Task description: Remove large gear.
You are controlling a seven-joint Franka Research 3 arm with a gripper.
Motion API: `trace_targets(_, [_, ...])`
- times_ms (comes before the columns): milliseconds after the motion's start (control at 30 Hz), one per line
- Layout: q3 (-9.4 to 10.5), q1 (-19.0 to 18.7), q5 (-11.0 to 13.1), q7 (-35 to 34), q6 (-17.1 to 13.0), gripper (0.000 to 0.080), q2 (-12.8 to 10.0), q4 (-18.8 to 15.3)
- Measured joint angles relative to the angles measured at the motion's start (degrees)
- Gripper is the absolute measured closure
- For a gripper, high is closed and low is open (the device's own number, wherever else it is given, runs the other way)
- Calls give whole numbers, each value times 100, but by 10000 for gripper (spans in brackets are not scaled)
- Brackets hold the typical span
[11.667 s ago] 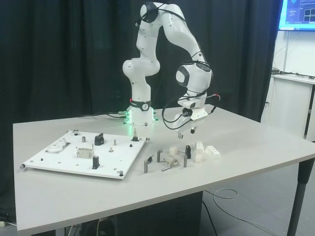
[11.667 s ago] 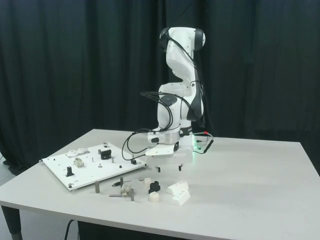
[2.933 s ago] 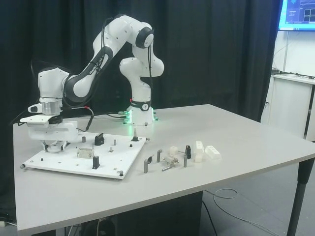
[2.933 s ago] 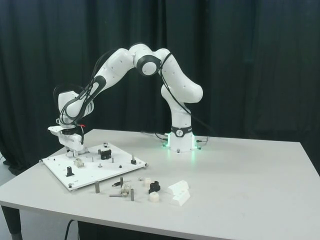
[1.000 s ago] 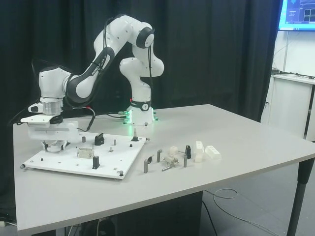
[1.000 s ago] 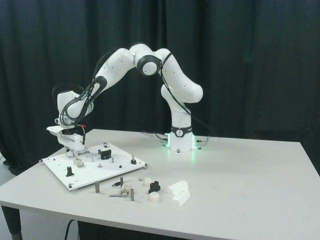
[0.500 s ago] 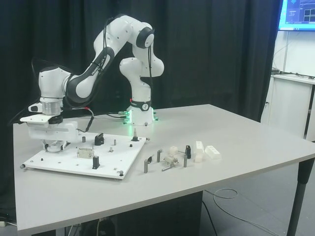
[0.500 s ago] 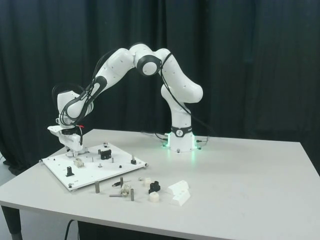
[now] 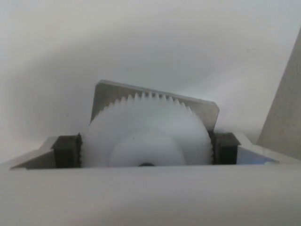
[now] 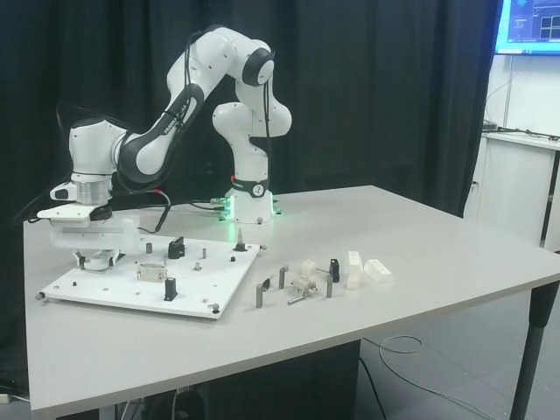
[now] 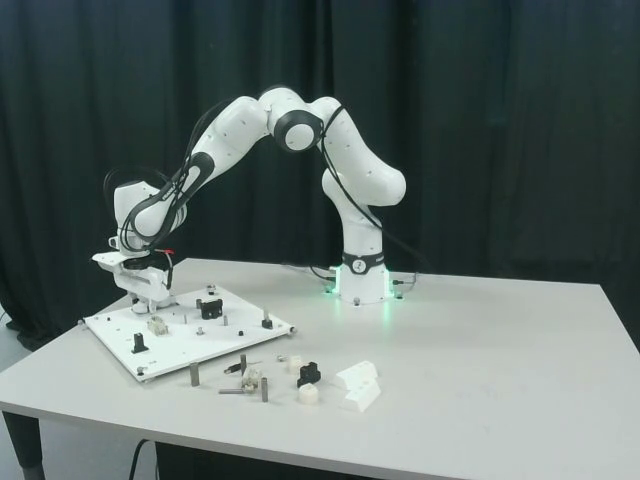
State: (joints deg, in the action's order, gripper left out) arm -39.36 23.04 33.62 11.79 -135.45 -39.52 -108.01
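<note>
White large gear (image 9: 148, 136) sits clamped betw. the two black pads (image 9: 66, 150) of the gripper (image 10: 94, 259), over far-left corner of white assembly board (image 10: 122, 289); lower half cut off by wrist housing. Loose white blocks (image 10: 366, 269) lie on grey table (image 10: 420, 262) to the right.

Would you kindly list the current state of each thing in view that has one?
gripper: shut on the large gear, over the far corner of the board.
large gear: held between the black fingers, teeth intact.
white board: flat on the grey table, fixtures upright.
loose parts: lying beside the board, untouched.
base light: green, on.
</note>
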Motion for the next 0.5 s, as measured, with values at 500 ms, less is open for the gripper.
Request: trace_targets(500, [-9, -1, 3, -718, 5, 207, 7, 2])
